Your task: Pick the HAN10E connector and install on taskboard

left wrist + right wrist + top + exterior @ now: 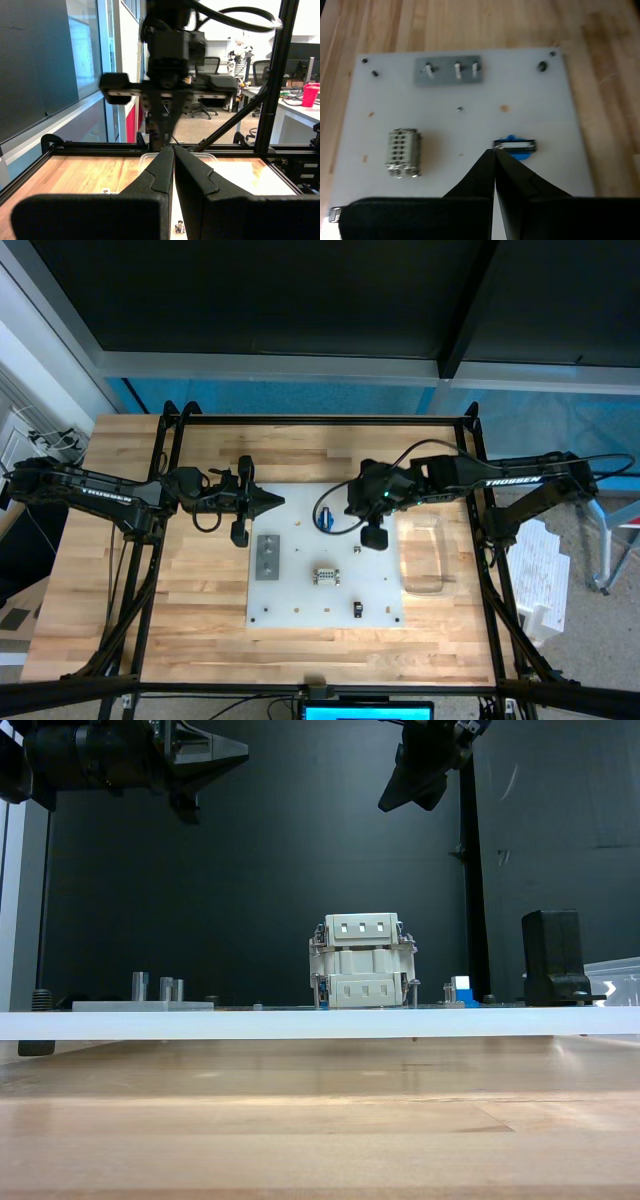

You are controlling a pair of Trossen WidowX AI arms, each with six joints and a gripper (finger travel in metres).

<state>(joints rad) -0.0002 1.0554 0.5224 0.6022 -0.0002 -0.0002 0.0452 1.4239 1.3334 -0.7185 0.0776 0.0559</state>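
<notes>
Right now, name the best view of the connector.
Low view: the connector stands close, side-on. High and right wrist views show only its top; left wrist misses it. Left hand and right hand hover shut above.

The only word I can read is the brand TROSSEN, in white letters. It stands on my left arm (100,494), whose left gripper (277,502) sits closed above the white board's (300,600) far left edge. It also stands on my right arm (505,481), whose right gripper (375,537) hangs closed above the far right part.
</notes>
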